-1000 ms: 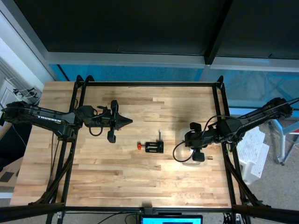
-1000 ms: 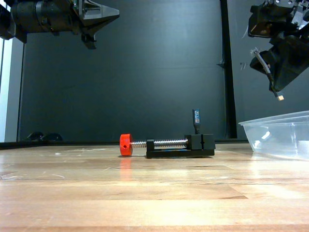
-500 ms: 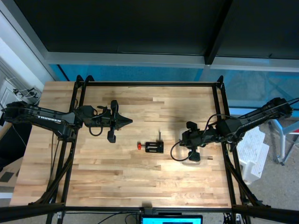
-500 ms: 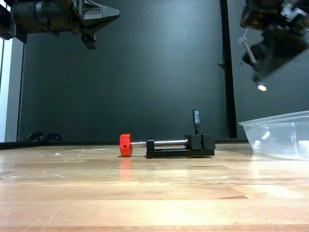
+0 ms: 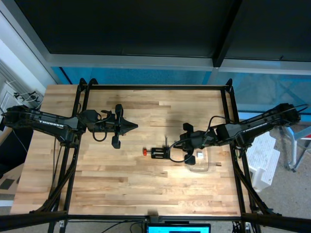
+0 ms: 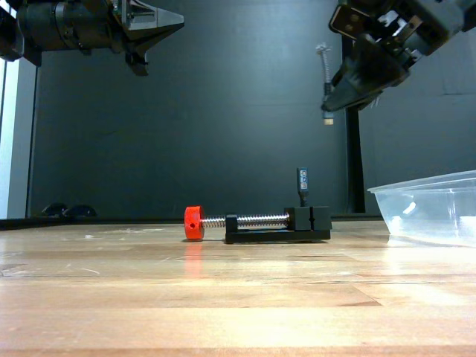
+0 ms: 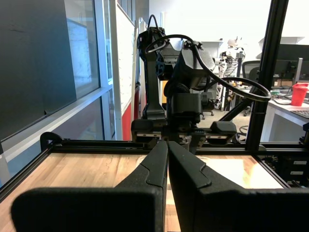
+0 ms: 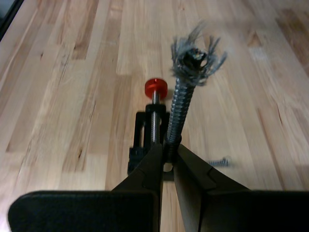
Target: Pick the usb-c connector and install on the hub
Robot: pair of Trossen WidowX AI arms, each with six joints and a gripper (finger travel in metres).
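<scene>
The hub [image 5: 159,153] is a small black block with a red-orange knob [image 6: 193,222] and an upright grey stem [image 6: 302,183], lying mid-table. My right gripper [image 5: 178,147] hangs in the air just right of and above it, shut on the usb-c connector [image 6: 326,118], a small silvery piece on a short braided, frayed stub [image 8: 181,104]. In the right wrist view the hub [image 8: 144,145] lies straight beyond the shut fingers. My left gripper [image 5: 133,126] is parked high at the back left, its fingers [image 7: 154,164] shut on nothing.
A clear plastic tray [image 5: 200,164] sits on the table right of the hub, behind my right arm; it also shows in the low view [image 6: 431,204]. A black frame rail [image 5: 146,88] borders the wooden table.
My right gripper has moved left from above the tray to just right of the hub and risen, carrying the connector. The left arm and hub have not moved.
</scene>
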